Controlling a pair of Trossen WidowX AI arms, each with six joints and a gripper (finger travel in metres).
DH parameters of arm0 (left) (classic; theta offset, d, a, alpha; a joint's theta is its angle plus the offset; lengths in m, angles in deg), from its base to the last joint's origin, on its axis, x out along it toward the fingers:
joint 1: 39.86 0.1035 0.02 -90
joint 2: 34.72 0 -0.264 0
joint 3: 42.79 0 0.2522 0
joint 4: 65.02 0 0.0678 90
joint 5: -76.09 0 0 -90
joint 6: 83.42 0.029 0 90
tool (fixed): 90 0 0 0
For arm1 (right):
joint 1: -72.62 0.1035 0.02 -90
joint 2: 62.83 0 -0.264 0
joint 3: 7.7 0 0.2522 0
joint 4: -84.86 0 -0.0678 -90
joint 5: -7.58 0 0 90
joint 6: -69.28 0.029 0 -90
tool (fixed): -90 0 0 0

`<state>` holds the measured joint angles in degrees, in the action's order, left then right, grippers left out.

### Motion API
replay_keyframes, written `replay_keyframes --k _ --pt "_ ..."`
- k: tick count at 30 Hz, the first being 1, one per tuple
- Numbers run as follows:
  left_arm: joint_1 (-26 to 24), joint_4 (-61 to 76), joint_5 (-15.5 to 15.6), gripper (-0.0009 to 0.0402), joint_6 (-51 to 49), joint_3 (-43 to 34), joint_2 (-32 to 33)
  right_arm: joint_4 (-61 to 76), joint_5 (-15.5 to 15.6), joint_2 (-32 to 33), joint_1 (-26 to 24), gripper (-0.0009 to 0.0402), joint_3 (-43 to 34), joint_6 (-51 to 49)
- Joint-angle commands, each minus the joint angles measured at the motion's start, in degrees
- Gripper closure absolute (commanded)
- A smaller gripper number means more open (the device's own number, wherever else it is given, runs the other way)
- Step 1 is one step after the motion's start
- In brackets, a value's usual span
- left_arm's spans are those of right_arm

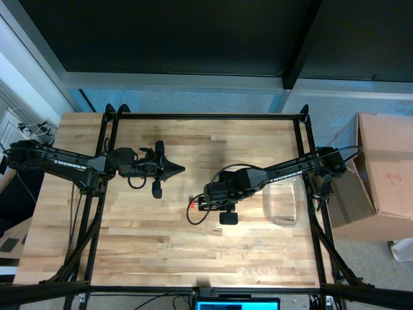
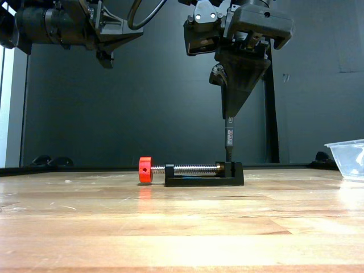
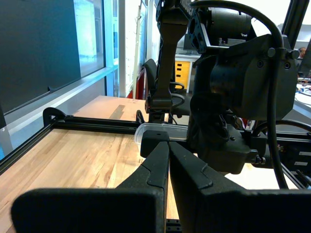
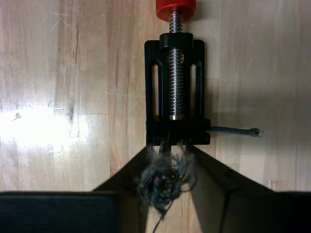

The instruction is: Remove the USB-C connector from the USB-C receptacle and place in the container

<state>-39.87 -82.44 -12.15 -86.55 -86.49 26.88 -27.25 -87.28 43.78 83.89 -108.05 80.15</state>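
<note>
Table [image 2: 182, 227]: wood filling the near view, black clamp [image 2: 205, 174] sitting right below the right gripper [image 2: 228, 116].
Right gripper: pointing straight down, fingers pinching the USB-C connector [image 2: 230, 139] by its upper end.
USB-C connector: standing upright under the fingertips, tip reaching the USB-C receptacle [image 2: 231, 166] in the clamp; can't tell if it's seated.
Left gripper [image 3: 168, 148]: hanging high, well apart from the right gripper, fingers pressed together, empty.
Container [image 1: 282, 222]: sitting beyond the right gripper, on its arm's side.
Risk: guessing a crooked pull is dragging the clamp along, or the connector slipping from the pinch.
</note>
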Motion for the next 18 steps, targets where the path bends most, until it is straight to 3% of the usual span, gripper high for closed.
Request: replay_keyframes --k 1,3,18 --pt "0.00 -0.02 -0.02 0.0393 0.02 -0.02 0.00 0.00 -0.13 0.00 0.00 0.0367 0.09 0.37" --pt "0.02 0.00 -0.02 0.0393 0.02 -0.02 0.00 0.00 -0.13 0.00 0.02 0.0394 0.11 0.37" --pt "0.00 -0.02 -0.02 0.0393 0.02 -0.02 0.00 0.09 -0.09 -0.22 0.02 0.0393 0.07 0.92"
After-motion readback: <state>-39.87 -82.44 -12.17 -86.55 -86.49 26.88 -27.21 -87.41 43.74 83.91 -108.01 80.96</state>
